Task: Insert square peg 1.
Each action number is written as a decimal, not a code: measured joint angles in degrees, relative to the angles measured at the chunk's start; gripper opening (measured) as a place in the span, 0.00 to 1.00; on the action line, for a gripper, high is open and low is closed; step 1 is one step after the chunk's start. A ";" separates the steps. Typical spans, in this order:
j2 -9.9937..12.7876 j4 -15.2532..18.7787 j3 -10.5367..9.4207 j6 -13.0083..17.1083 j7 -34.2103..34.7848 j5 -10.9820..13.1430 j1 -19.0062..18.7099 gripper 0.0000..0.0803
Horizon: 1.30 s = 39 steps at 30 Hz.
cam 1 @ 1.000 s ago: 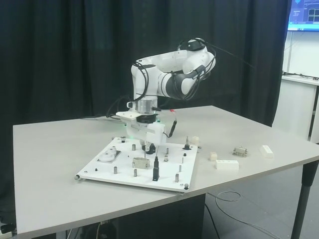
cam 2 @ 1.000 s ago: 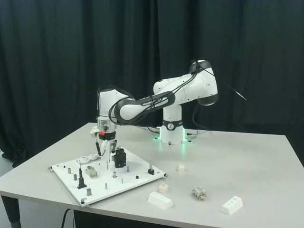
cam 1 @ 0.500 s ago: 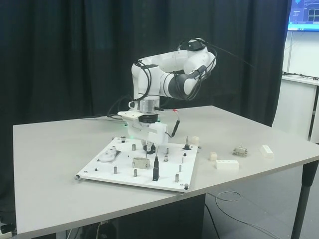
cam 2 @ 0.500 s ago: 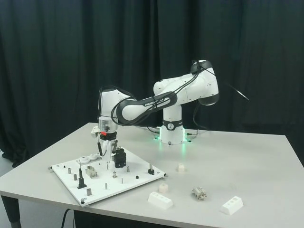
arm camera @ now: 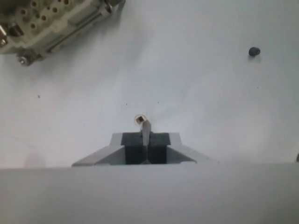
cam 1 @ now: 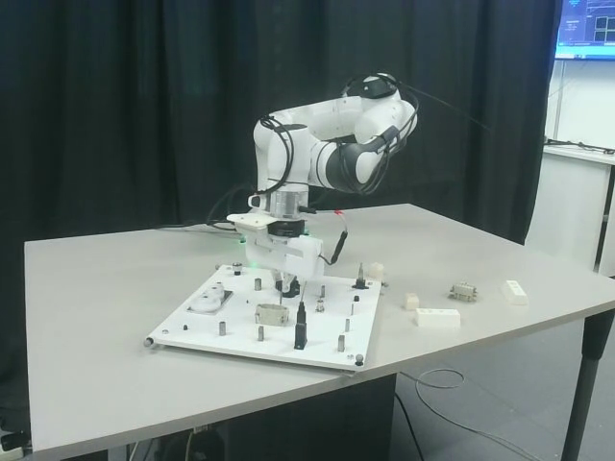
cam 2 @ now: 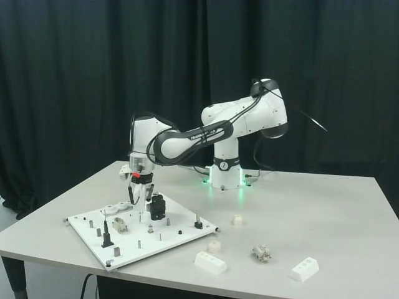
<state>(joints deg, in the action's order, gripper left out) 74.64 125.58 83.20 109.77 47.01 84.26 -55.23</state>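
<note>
the peg (arm camera: 145,132) stands pinched between the claw's (arm camera: 145,150) two black pads, its free end reaching down to a small hole (arm camera: 139,119) in the white board (arm camera: 201,102); whether the tip is inside the hole cannot be told. in the room views the claw (cam 1: 287,283) hangs over the middle of the board (cam 1: 207,331), fingers pointing down. on the board, a multi-pin connector (cam 1: 272,314) lies near the claw at about 7 o'clock in the first room view, and a black upright part (cam 1: 300,330) stands further toward the front edge. short pins stand around. off the board on the grey table (cam 1: 96,288), at 3 o'clock, lie white blocks (cam 1: 437,316) and a second connector (cam 1: 464,290).
</note>
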 joint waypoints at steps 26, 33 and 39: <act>-0.01 -0.29 -0.99 1.57 0.00 0.43 -0.12 0.03; -0.01 -0.27 -1.05 1.66 0.00 0.43 -0.12 0.03; -0.01 -0.25 -1.04 1.66 0.00 0.44 -0.12 0.03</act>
<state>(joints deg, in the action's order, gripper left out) 74.63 125.33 82.17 111.42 47.02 84.70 -55.35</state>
